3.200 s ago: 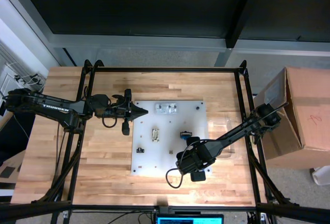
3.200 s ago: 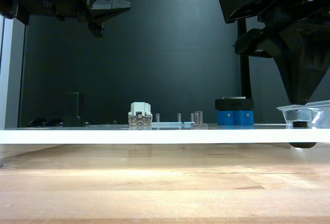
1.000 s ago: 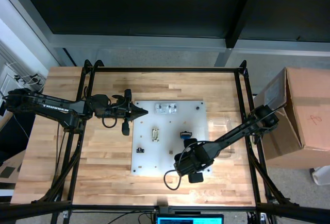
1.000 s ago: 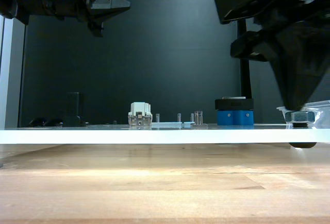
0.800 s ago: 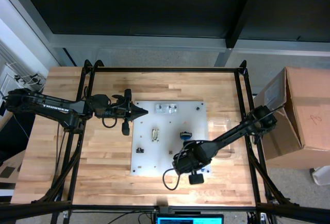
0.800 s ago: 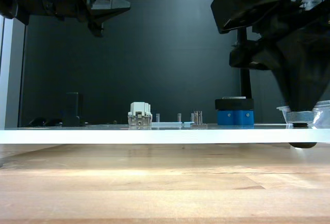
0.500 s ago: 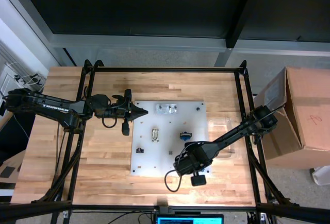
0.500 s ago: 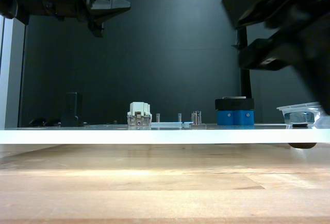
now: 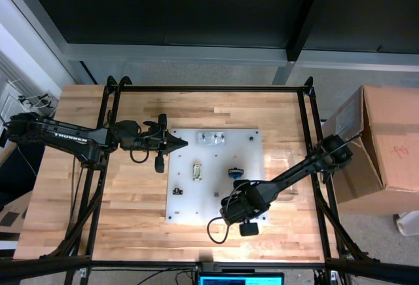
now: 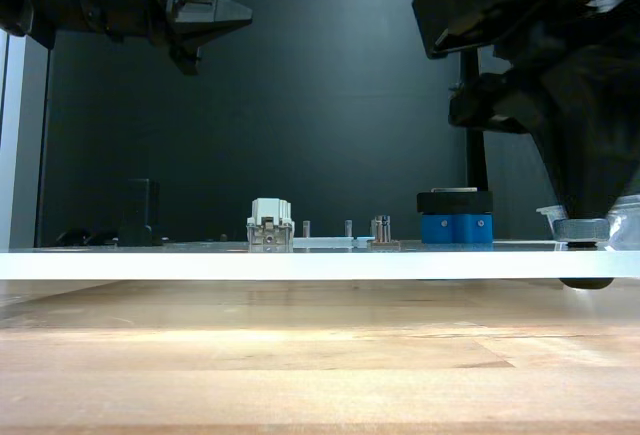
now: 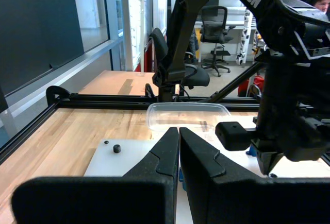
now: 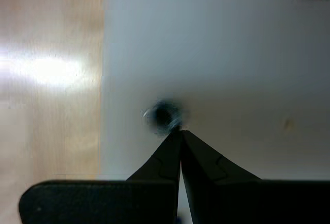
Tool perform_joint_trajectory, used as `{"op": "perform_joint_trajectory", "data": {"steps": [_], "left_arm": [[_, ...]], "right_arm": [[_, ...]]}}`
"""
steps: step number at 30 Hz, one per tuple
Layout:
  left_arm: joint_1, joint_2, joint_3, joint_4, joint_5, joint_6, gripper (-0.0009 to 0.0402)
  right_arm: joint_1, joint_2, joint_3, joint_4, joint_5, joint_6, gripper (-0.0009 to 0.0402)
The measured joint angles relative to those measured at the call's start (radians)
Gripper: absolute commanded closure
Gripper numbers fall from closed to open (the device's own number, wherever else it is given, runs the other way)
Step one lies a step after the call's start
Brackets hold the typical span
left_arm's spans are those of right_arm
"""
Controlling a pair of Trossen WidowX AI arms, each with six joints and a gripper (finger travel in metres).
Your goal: Pick the M12 nut and place it on its threads and fasten
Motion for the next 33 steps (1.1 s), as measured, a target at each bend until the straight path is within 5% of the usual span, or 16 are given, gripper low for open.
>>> {"op": "perform_joint_trajectory", "data": {"steps": [2, 5, 13, 19, 21, 25, 27, 29, 33], "left_arm": [[0.000, 0.000, 0.000, 0.000, 0.000, 0.000, 0.0393], [0.000, 0.000, 0.000, 0.000, 0.000, 0.000, 0.0393], [0.000, 0.000, 0.000, -0.003, 0.000, 0.000, 0.0393], [0.000, 0.000, 0.000, -0.006, 0.000, 0.000, 0.0393], [0.000, 0.000, 0.000, -0.006, 0.000, 0.000, 0.0393], [0.000, 0.000, 0.000, -0.006, 0.000, 0.000, 0.0393], [0.000, 0.000, 0.000, -0.007, 0.000, 0.000, 0.0393], [0.000, 0.000, 0.000, -0.007, 0.000, 0.000, 0.0393], [0.000, 0.000, 0.000, -0.007, 0.000, 0.000, 0.0393]], "right_arm": [[0.000, 0.005, 0.000, 0.020, -0.085, -0.010, 0.0393], [0.003, 0.003, 0.002, -0.005, -0.100, -0.010, 0.0393], [0.000, -0.017, 0.003, -0.049, 0.113, 0.009, 0.0393], [0.000, -0.019, 0.002, -0.031, 0.136, 0.008, 0.0393], [0.000, -0.016, 0.002, -0.006, 0.103, 0.008, 0.0393], [-0.001, -0.014, -0.006, 0.017, -0.093, -0.011, 0.0393], [0.001, -0.014, -0.007, -0.015, -0.135, -0.019, 0.0393], [0.002, -0.014, -0.007, -0.040, -0.115, -0.026, 0.0393], [0.000, -0.018, -0.007, -0.058, 0.058, -0.019, 0.0393]]}}
